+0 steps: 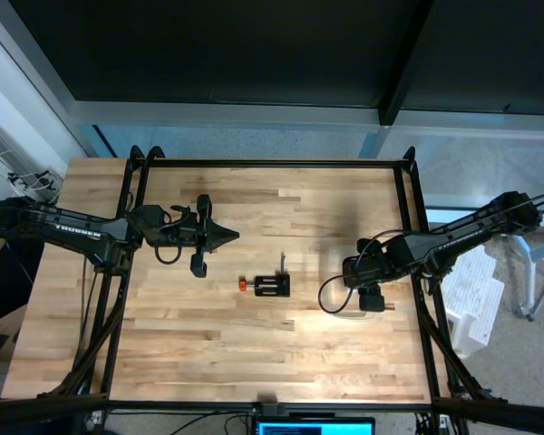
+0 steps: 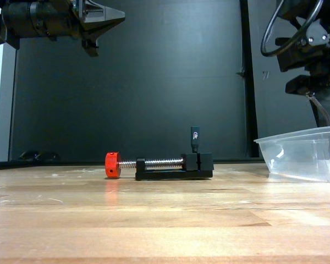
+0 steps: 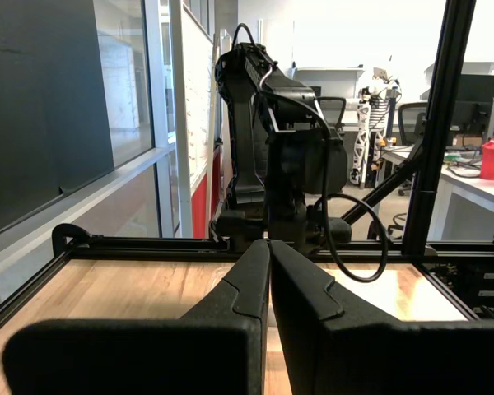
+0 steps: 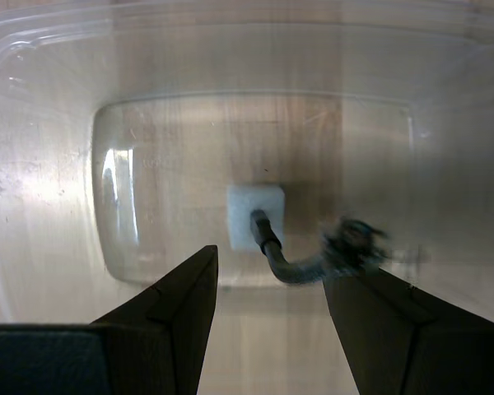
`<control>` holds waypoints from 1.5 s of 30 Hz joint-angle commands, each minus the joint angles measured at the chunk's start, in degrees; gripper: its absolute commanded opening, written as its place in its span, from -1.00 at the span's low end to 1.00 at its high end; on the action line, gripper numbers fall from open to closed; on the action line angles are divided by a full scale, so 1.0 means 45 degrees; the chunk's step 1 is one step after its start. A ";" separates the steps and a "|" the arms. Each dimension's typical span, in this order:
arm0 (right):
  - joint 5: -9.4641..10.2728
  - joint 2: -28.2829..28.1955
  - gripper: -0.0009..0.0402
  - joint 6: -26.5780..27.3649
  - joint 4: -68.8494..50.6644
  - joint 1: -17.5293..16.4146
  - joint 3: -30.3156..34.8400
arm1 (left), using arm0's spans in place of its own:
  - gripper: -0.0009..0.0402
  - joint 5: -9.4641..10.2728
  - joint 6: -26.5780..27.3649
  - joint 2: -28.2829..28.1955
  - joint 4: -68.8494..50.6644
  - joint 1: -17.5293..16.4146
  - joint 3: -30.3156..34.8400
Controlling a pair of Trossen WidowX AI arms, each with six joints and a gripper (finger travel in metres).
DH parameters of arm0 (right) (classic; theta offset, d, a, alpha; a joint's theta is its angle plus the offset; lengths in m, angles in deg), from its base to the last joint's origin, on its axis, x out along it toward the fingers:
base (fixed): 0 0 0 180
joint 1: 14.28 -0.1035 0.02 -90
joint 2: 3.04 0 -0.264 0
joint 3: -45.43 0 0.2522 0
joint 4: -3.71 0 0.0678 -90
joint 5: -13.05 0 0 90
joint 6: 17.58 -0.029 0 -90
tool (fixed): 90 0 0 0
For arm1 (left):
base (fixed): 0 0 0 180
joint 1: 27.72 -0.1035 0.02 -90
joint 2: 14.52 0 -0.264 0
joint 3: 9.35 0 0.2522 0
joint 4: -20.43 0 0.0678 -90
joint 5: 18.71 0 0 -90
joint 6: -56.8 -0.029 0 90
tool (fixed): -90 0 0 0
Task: Pick the USB-C connector and install on taskboard
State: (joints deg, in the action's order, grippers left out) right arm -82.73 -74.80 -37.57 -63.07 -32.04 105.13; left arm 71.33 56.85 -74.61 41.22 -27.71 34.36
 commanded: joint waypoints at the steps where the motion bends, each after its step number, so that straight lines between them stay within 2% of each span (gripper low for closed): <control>1: -0.0015 -0.0005 -0.12 0.0000 0.0359 -0.0005 -0.0311 | -0.96 0.0000 -0.0005 -0.0005 0.0005 -0.0005 0.0000; 7: -0.0015 -0.0034 -0.16 0.0005 0.0986 0.0000 -0.0782 | -0.96 0.0000 -0.0005 0.0000 0.0000 -0.0005 0.0000; 22: 0.0010 -0.0675 -0.21 0.0597 0.1564 0.0029 -0.0855 | -0.96 0.0000 -0.0005 -0.0005 0.0005 0.0000 0.0000; 34: 0.0005 -0.0675 -0.55 0.0563 0.1705 0.0024 -0.0986 | -0.96 0.0000 -0.0005 -0.0005 0.0005 0.0000 0.0000; 45: 0.0000 -0.0675 -0.95 0.0554 0.1642 0.0024 -0.1015 | -0.96 0.0000 -0.0005 0.0000 0.0005 -0.0005 0.0000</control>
